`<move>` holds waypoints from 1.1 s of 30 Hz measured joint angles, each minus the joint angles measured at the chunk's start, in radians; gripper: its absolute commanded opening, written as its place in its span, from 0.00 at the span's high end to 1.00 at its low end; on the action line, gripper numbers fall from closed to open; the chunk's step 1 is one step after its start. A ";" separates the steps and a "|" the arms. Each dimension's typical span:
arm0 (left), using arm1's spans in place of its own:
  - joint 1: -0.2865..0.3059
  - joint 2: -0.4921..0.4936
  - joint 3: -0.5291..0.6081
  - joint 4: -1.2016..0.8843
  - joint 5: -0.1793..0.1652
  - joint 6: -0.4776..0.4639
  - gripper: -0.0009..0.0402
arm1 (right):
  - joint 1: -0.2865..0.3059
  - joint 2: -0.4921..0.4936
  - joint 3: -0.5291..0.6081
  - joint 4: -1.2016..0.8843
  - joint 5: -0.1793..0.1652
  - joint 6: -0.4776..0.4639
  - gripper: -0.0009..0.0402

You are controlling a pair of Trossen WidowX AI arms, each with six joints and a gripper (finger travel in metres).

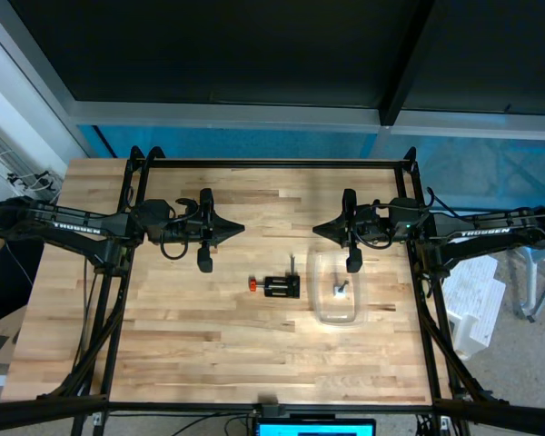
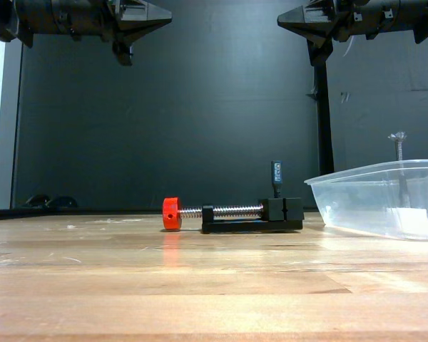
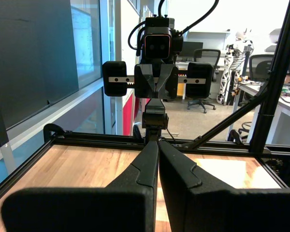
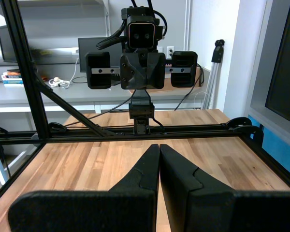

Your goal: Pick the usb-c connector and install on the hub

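Left jaws pressed together, high over the desk (image 1: pixel 209 345), 10 o'clock of the hub (image 1: pixel 282 287). Hub lies mid-desk, red knob (image 1: pixel 252 284) at its 9. Clear tray (image 1: pixel 320 302) just beside at 3, usb-c connector (image 1: pixel 343 286) inside. Right jaws pressed together, high, 1 o'clock of the hub.

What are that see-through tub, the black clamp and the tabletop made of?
The tub looks like clear glossy plastic. The hub: matte black, metal or plastic; shiny threaded metal screw, red-orange knob. The table: pale wood planks, visible grain. The left gripper and right gripper hover shut above.
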 measured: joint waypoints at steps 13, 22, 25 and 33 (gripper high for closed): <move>0.000 0.000 0.000 0.000 0.000 0.000 0.98 | 0.000 0.000 0.000 0.009 0.000 0.010 0.98; 0.000 0.000 0.000 0.000 0.000 0.000 0.98 | 0.008 0.000 0.062 -0.270 -0.003 0.066 0.98; 0.000 0.000 0.000 0.000 0.000 0.000 0.98 | 0.022 0.001 0.103 -0.387 -0.005 0.089 0.98; 0.000 0.000 0.000 0.000 0.000 0.000 0.98 | 0.060 0.055 0.221 -0.715 -0.008 0.124 0.98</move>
